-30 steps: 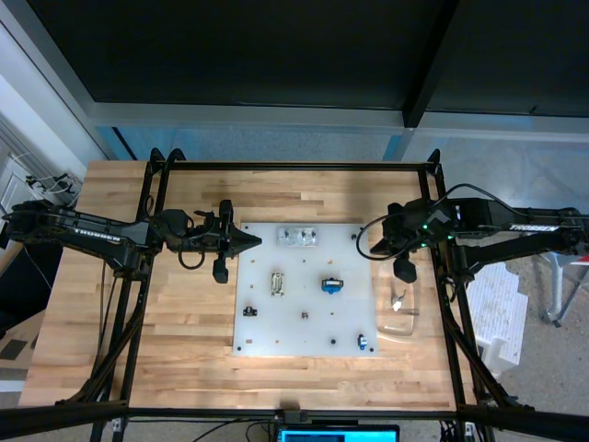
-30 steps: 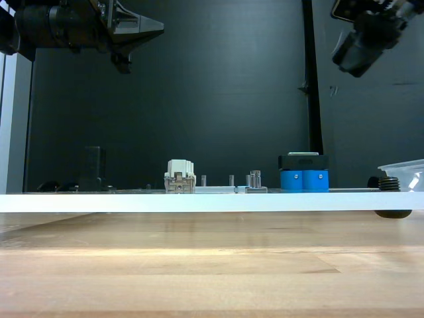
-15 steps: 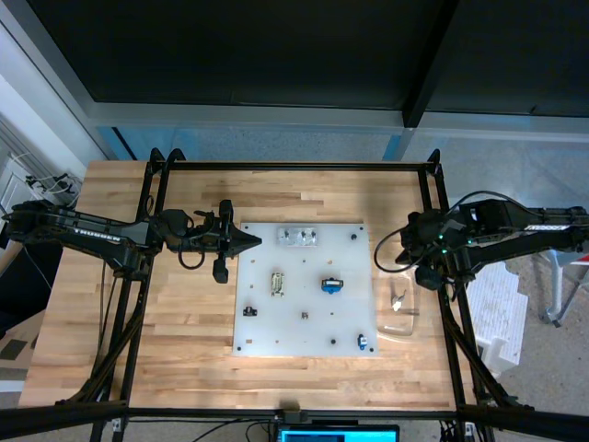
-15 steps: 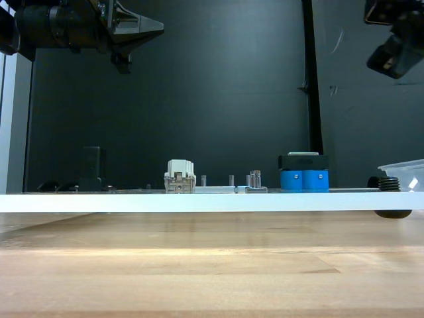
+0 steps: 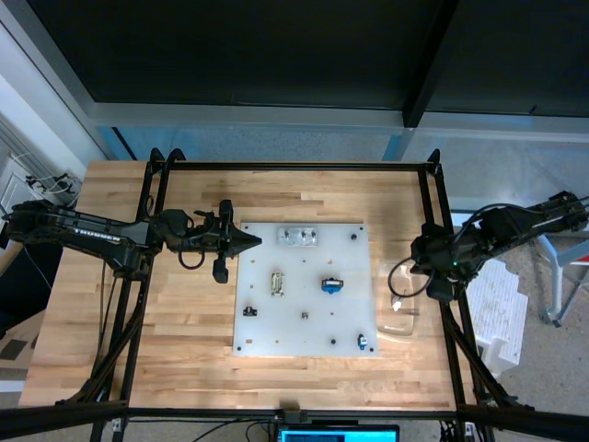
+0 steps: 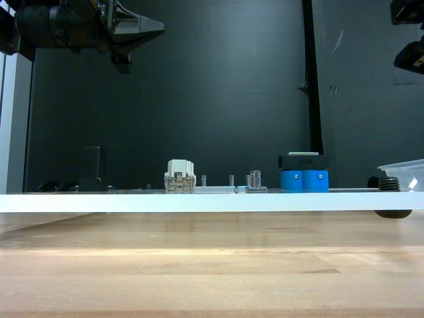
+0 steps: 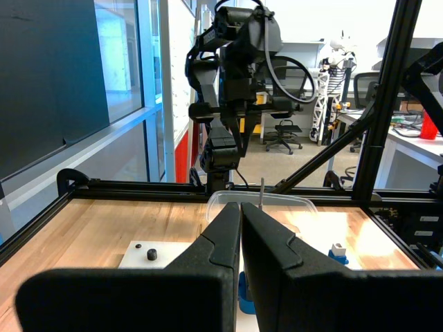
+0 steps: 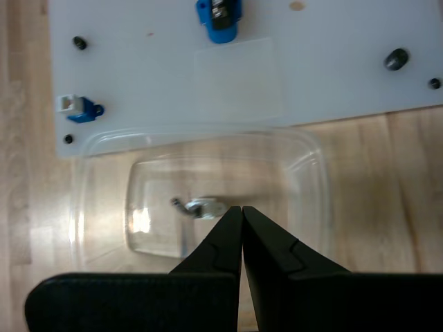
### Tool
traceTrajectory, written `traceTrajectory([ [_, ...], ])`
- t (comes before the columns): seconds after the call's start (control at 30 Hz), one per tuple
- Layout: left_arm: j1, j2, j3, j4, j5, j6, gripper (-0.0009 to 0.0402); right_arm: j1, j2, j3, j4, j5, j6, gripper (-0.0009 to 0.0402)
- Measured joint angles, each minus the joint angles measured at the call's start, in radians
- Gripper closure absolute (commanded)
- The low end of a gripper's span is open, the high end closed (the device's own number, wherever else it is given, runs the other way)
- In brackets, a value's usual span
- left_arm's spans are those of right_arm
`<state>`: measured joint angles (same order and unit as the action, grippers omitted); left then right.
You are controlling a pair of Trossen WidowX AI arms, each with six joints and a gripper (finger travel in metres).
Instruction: Pick the RJ45 connector and install on taskboard
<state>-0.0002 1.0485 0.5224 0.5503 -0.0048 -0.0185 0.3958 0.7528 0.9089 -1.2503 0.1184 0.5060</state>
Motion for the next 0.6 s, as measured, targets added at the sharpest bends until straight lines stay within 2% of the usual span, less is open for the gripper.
traceTrajectory([
  [0.17, 0.000, 0.000, 0.000, 0.000, 0.000, 0.000, 0.0393, 0.119, 0.007, 0.000, -0.012, 0.047, 0.119, 0.0393],
  [0.37, 0.000, 0.000, 0.000, 0.000, 0.000, 0.000, 0.0393, 0.245, 0.058, -0.002, -0.025, 0.073, 0.234, 0.0393],
  [0.6, 0.000, 0.000, 0.000, 0.000, 0.000, 0.000, 0.0393, 0.304, 0.154, -0.002, -0.024, 0.076, 0.305, 0.0393],
])
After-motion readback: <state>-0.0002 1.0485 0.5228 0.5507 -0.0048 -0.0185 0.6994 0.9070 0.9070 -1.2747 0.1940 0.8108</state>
